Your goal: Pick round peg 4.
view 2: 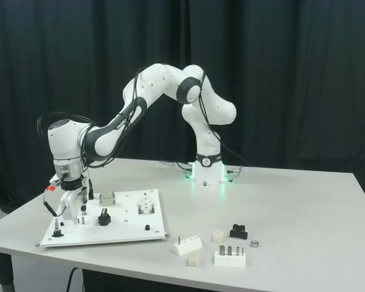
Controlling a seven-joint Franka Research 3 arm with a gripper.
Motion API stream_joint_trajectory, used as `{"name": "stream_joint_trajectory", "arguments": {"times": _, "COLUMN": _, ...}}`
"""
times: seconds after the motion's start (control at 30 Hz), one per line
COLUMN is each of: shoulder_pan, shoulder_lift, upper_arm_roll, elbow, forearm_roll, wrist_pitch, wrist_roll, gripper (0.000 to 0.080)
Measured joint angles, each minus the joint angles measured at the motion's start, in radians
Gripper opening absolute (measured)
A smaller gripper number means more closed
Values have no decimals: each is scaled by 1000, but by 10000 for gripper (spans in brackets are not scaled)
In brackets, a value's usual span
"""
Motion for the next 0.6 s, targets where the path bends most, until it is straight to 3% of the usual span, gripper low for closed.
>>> {"name": "stream_joint_trajectory", "arguments": {"times": 0.6, "shoulder_pan": 35, "shoulder_lift": -3, "upper_arm_roll": -34, "elbow": 0, "forearm_roll": -26, "wrist_pitch": 7, "wrist_roll": 17, "gripper": 798}}
